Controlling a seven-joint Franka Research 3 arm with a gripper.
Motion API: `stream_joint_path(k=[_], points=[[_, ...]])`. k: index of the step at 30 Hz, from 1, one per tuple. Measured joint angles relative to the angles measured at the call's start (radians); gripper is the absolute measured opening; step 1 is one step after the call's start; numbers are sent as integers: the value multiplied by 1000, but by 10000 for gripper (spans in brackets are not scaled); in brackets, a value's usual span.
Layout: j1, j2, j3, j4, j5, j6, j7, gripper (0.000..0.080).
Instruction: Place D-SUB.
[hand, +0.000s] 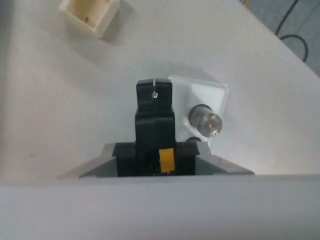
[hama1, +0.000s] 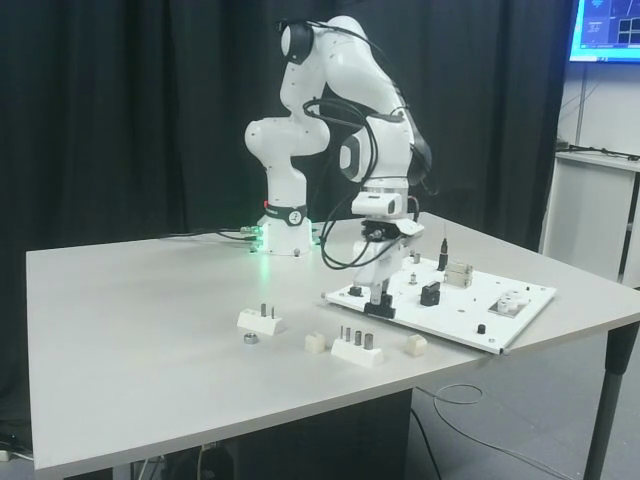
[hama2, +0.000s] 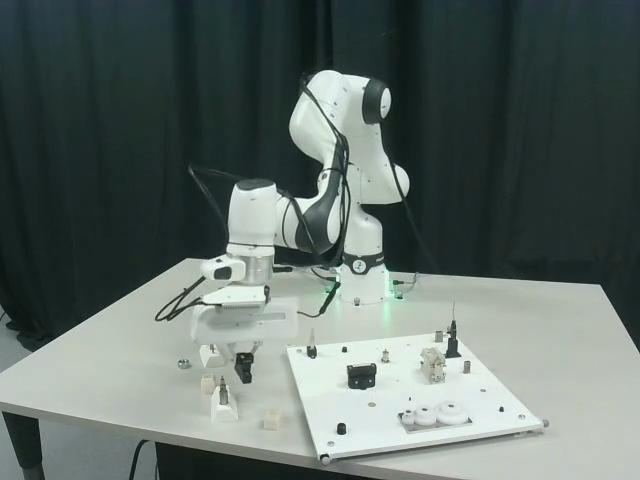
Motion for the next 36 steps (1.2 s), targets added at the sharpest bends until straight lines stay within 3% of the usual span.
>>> stream_joint_path(k=[8,17,36], points=[[-2,32,0,44,0,-53,-120,154],[-2,37,2,72,1,-115,-177,154],[-3,44,6,76,34,-131,-202,154]])
